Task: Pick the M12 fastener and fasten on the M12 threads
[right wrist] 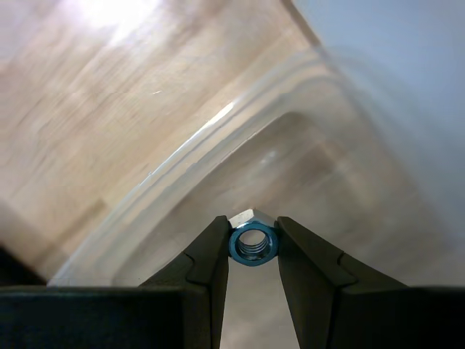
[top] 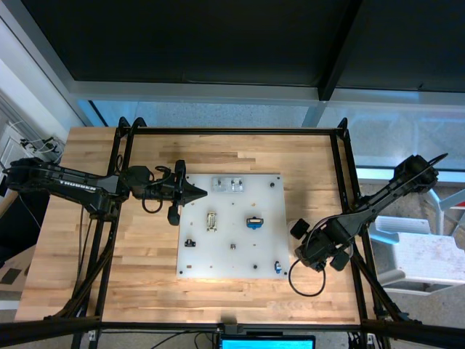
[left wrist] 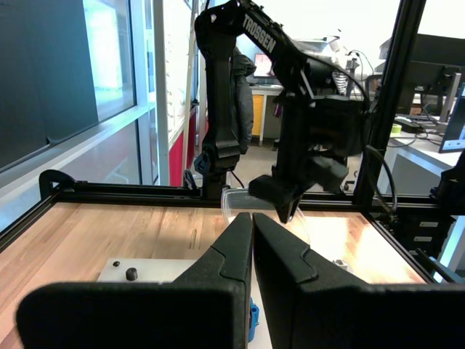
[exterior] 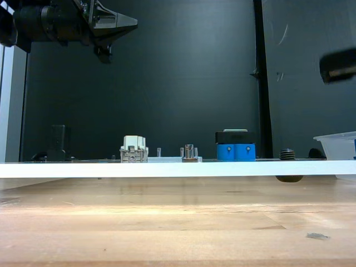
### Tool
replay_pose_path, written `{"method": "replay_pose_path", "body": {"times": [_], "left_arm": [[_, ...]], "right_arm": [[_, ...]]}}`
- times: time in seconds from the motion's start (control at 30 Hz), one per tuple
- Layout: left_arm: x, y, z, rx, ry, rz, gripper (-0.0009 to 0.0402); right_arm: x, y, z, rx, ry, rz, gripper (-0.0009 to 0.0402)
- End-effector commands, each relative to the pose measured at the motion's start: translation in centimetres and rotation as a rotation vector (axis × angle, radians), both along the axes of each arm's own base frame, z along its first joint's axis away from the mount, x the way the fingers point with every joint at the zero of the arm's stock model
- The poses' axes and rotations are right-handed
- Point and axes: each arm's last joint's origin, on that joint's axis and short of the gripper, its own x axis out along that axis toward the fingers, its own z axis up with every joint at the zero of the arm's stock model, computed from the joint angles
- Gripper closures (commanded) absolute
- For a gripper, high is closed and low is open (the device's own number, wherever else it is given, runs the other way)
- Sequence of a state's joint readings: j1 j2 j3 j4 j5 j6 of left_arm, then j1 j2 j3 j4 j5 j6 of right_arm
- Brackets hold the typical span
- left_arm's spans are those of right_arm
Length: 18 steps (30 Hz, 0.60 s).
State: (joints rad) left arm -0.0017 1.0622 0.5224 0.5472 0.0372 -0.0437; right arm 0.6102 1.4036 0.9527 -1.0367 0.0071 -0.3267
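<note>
The M12 nut [right wrist: 252, 245], small and silver with its threaded hole facing the camera, sits pinched between the tips of my right gripper [right wrist: 252, 231], which is shut on it. The gripper hangs over the clear tray [right wrist: 218, 145] off the board's right edge; in the high view the right arm [top: 323, 243] covers most of that tray. On the near right of the white board [top: 229, 251], the black ribbed stud [exterior: 286, 154] stands bare. My left gripper [left wrist: 252, 227] is shut on nothing and hovers high over the board's left edge [top: 190, 193].
The board carries a blue connector block [exterior: 236, 149], a white connector [exterior: 133, 150] and a silver post [exterior: 189, 152]. The black frame rails [top: 341, 182] run along the table's sides. The clear tray [exterior: 339, 146] stands just right of the stud.
</note>
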Motion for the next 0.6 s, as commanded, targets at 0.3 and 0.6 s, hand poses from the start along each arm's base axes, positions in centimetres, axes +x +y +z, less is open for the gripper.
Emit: {"method": "replay_pose_path", "body": {"times": [0.3,0.6], "left_arm": [[0.0,0.0,0.0,0.0,0.0,0.0,0.0393],[0.0,0.0,0.0,0.0,0.0,0.0,0.0393]], "right_arm": [[4.0,0.7,3.9,-0.077,-0.045,0.233,0.0381],[8.6,2.4,3.9,-0.086,-0.05,0.318,0.0381]]}}
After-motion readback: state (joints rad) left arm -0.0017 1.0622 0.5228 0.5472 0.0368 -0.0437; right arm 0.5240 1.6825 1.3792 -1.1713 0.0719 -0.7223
